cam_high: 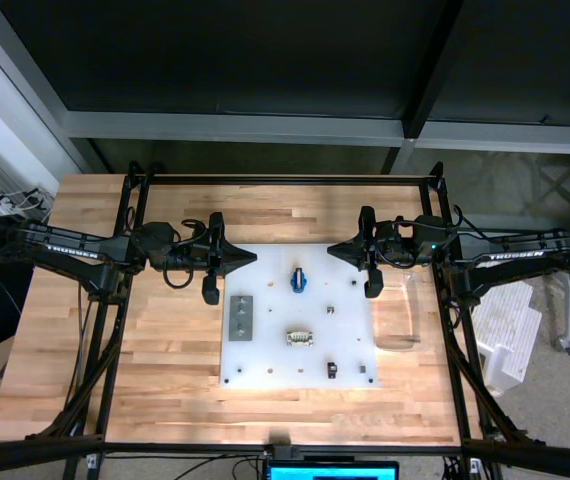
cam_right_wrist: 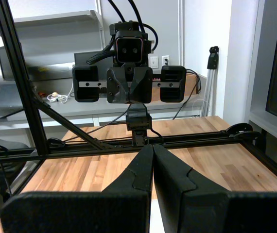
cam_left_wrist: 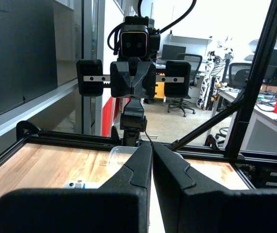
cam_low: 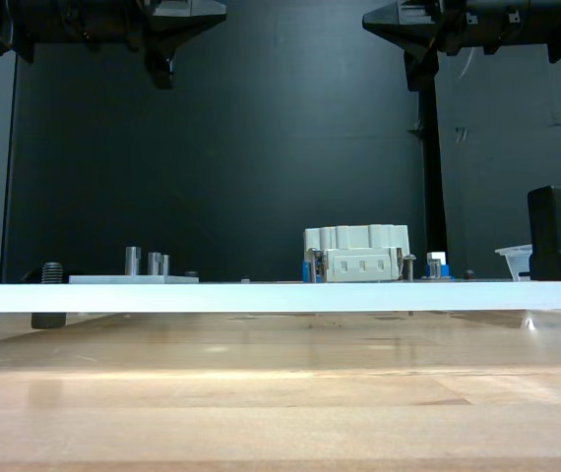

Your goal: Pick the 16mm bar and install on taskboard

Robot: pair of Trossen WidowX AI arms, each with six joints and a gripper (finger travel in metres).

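**16mm bar not told apart on the board; both grippers pinched shut up high**

The wooden table (cam_high: 165, 370) carries the white task board (cam_high: 265, 362) at its middle, inside a black frame. The left arm (cam_high: 55, 248) and the right arm (cam_high: 525, 255) reach inward from the table's edges, level with each other over the board's far edge.

The left gripper (cam_high: 253, 258) points toward the right gripper (cam_high: 331, 250), with a gap between their tips. In the low view both hang well above the board. In each wrist view the two fingers (cam_left_wrist: 138, 165) lie pressed together along their length, and the same holds on the right (cam_right_wrist: 141, 167). Neither pincer grips any part.

A clear tray (cam_high: 401, 338) lies on the table just beside the board's right edge. On the board's left part sits a grey plate (cam_high: 240, 318). A beige connector (cam_high: 300, 338) is near the middle, a blue part (cam_high: 298, 280) stands beyond it, and a small black block (cam_high: 332, 370) is toward the near edge.

Three short metal pegs (cam_low: 133, 261) stand upright on the grey plate, seen from the low view. I cannot tell which of them, if any, is the 16mm bar.
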